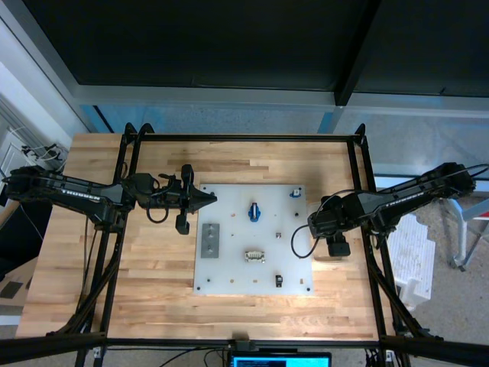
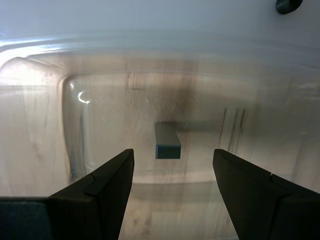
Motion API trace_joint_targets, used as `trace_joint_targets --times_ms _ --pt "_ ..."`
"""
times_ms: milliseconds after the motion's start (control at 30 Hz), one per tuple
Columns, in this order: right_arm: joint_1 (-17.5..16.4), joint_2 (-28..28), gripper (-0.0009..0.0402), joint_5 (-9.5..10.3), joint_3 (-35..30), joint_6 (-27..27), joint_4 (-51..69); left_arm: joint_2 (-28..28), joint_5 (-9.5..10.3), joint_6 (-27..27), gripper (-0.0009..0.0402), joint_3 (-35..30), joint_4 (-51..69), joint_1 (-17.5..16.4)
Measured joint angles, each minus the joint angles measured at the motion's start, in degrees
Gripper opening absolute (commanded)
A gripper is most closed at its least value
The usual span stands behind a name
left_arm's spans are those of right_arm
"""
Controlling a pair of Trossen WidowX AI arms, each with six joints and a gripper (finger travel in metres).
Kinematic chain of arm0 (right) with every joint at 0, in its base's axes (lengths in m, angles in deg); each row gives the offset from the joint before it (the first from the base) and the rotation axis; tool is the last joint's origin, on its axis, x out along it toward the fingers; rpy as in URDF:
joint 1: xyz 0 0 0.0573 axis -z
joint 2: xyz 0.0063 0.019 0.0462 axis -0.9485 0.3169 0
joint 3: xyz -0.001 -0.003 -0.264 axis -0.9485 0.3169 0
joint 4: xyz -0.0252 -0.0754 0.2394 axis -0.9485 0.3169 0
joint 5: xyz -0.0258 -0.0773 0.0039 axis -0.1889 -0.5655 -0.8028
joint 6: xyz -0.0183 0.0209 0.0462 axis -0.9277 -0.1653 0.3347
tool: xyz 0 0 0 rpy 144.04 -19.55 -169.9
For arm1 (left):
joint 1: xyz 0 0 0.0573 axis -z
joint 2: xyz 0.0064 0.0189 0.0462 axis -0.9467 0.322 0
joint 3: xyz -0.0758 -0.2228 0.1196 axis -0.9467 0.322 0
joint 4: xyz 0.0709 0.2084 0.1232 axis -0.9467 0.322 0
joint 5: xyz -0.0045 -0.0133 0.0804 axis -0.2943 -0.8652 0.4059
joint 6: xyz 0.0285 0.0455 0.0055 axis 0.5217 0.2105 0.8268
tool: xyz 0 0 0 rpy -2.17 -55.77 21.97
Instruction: Pick the 16mm bar and install on taskboard
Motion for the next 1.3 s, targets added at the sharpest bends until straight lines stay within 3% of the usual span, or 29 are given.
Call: trace_joint_targets --times_ms 800,1300 --pt "0.0 0.0 0.0219 0.07 3.8 2.1 -3.9 0.0 0.02 0.0 0.0 0.0 0.0 0.0" --pt "-0.2 0.0 0.0185 0.11 4.2 2.4 -4.4 0.0 0.02 0.0 0.0 0.0 0.0 0.0"
